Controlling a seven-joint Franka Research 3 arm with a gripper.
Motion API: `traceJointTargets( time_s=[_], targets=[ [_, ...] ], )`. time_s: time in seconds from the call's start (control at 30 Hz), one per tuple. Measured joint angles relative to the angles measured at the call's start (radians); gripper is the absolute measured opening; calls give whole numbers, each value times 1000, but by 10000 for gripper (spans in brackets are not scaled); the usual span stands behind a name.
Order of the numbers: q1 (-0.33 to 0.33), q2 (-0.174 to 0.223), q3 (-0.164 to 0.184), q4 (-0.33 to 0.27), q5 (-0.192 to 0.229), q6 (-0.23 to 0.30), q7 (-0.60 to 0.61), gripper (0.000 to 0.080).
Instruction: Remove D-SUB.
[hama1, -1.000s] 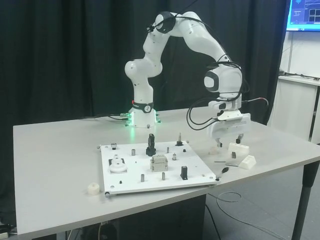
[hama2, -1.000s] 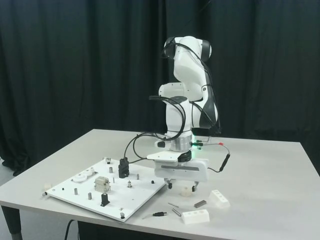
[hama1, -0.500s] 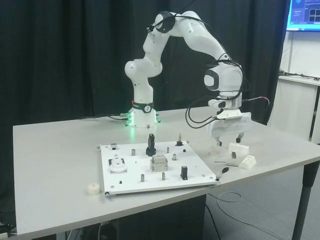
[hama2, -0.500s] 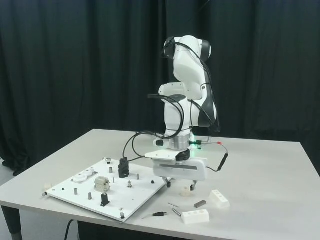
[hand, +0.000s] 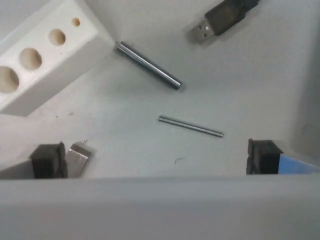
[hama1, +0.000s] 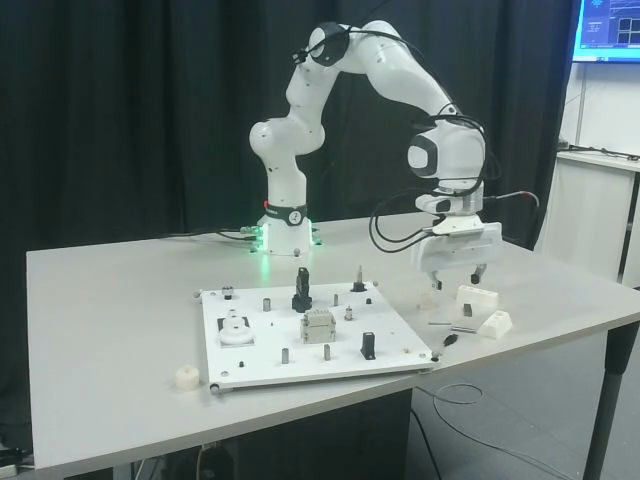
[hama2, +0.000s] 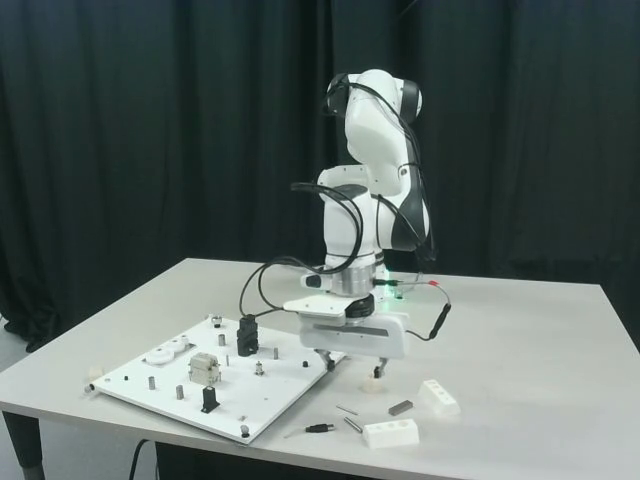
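The first room view stands off the table's front edge, facing the arm and the black curtain behind, far enough to take in the whole tabletop. The second room view looks from another side, also distant, with the white board at its near corner. Both share arm, board and the white drilled block. The wrist view looks straight down, close to the table, onto that block and 2 loose pins.
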Motion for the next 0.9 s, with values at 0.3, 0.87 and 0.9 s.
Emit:
traceJointTargets(
  time_s=[0.3, 0.87, 0.9],
  targets=[
    [-1, -15, -30, 28, -58, -79, 0, 800],
    [-61, -129, -121, 56, -245, -377, -40, 800],
    [-72, -136, -121, 56, -256, -391, -48, 800]
  ],
)
